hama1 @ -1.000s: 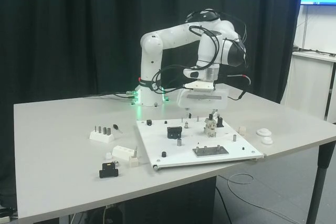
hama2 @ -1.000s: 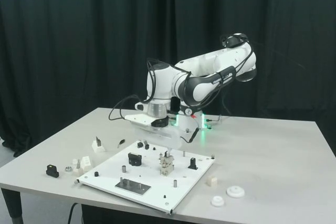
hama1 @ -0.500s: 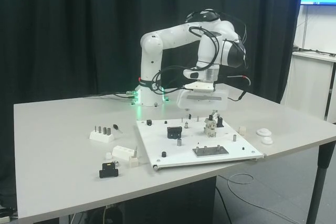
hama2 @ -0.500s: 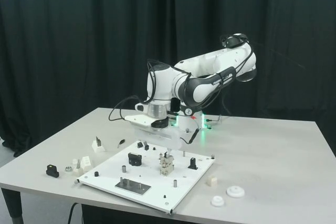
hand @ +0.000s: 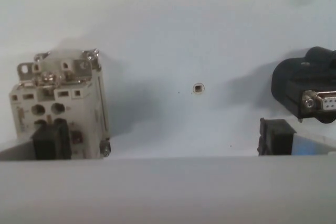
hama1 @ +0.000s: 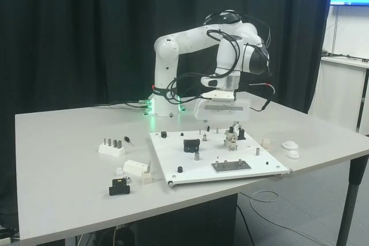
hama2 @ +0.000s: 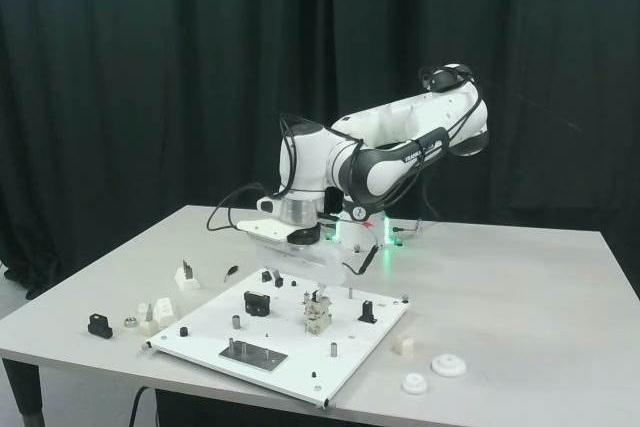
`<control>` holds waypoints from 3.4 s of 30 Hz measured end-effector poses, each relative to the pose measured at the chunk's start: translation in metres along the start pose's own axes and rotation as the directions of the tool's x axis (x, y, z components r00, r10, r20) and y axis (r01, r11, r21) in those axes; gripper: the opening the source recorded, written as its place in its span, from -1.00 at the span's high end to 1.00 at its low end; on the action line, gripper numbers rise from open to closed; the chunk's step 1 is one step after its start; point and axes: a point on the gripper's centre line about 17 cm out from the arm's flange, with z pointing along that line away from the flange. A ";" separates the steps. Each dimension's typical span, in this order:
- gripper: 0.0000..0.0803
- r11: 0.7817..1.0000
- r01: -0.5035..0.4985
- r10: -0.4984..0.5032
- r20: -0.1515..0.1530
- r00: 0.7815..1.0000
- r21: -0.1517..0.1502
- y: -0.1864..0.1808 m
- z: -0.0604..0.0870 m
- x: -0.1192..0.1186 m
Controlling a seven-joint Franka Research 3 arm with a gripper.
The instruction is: Insert waterproof.
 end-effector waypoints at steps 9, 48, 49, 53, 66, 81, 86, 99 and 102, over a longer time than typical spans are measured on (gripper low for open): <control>-0.99 1.000 0.002 -0.002 0.000 1.000 0.000 0.000 0.000 0.000; -0.99 1.000 0.012 -0.012 0.001 1.000 0.014 0.000 0.002 -0.003; -0.99 1.000 0.013 -0.013 0.001 1.000 0.015 0.000 0.002 -0.003; -0.99 1.000 0.014 -0.014 -0.001 1.000 0.017 0.000 0.002 -0.003; -0.99 1.000 0.018 -0.018 -0.003 1.000 0.020 0.000 0.002 -0.003; -0.99 1.000 0.021 -0.021 -0.004 1.000 0.021 0.000 0.002 -0.003; -0.99 0.999 0.023 -0.023 -0.005 1.000 0.022 0.000 0.003 -0.002; -0.99 0.999 0.025 -0.024 -0.008 1.000 0.026 0.000 0.003 -0.002; -0.99 0.999 0.028 -0.028 -0.005 1.000 0.027 0.000 0.005 -0.003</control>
